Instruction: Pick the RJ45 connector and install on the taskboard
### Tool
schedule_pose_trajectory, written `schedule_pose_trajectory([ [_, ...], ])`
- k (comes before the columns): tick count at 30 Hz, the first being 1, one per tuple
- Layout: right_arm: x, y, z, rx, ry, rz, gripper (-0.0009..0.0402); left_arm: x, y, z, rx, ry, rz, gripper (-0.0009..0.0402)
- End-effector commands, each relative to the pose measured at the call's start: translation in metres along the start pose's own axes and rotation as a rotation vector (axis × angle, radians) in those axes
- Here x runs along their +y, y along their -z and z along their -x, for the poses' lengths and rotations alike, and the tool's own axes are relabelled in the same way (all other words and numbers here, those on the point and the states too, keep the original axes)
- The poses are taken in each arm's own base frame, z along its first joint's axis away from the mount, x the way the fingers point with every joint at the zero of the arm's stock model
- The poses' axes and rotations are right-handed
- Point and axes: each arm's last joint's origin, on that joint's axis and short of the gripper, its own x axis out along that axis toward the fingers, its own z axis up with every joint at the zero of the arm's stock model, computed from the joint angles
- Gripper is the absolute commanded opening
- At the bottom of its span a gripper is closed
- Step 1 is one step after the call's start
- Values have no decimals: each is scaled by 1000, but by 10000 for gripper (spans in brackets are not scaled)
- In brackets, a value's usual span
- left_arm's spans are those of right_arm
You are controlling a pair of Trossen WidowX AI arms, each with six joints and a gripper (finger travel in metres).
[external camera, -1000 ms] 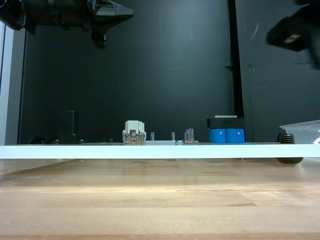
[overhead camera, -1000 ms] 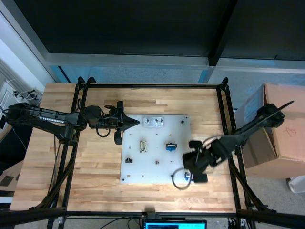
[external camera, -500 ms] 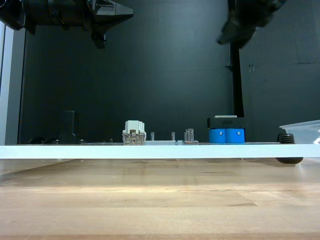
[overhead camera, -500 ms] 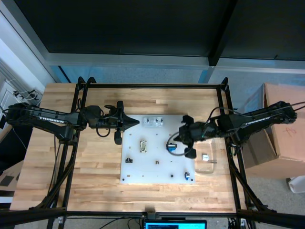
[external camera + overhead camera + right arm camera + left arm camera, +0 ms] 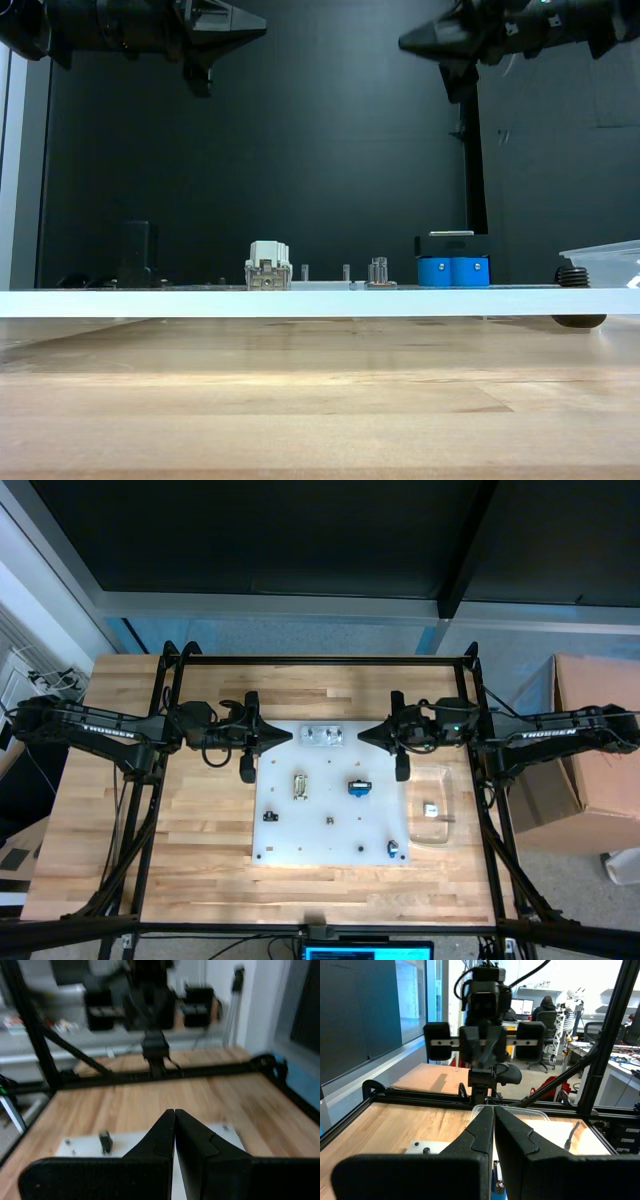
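Note:
A small blue part (image 5: 395, 850), which I take for the RJ45 connector, sits on the white taskboard (image 5: 300, 830) near its front right corner, free of both grippers. How deep it is seated I cannot tell. My left gripper (image 5: 287, 737) hovers level above the board's far left corner, shut and holding nothing; the low view shows it high up (image 5: 262, 22). My right gripper (image 5: 362, 735) hovers opposite it above the far right part, also shut and holding nothing (image 5: 402, 42). Both wrist views show fingertips pressed together (image 5: 493, 1110) (image 5: 174, 1112).
On the board stand a blue block (image 5: 357, 787), a white connector housing (image 5: 299, 785) and two clear fittings (image 5: 322, 737). A clear tray (image 5: 445, 830) with a small white piece (image 5: 430, 808) lies right of the board. A black frame (image 5: 320, 661) rings the table.
My right arm rose from the board's front right corner and swung back to the far right side, ending level and pointing left. The blue part stayed on the board. The left arm has not moved.

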Motion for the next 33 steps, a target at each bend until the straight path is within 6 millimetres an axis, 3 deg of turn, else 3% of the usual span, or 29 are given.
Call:
schedule_pose_trajectory([
  [1, 0, 5, 1, -66, -28, 0, 0, 0, 0, 0, 0, 0, 0, 1],
  [33, -1, 9, 2, -98, -18, 18, 0, 0, 0, 0, 0, 0, 0, 1],
])
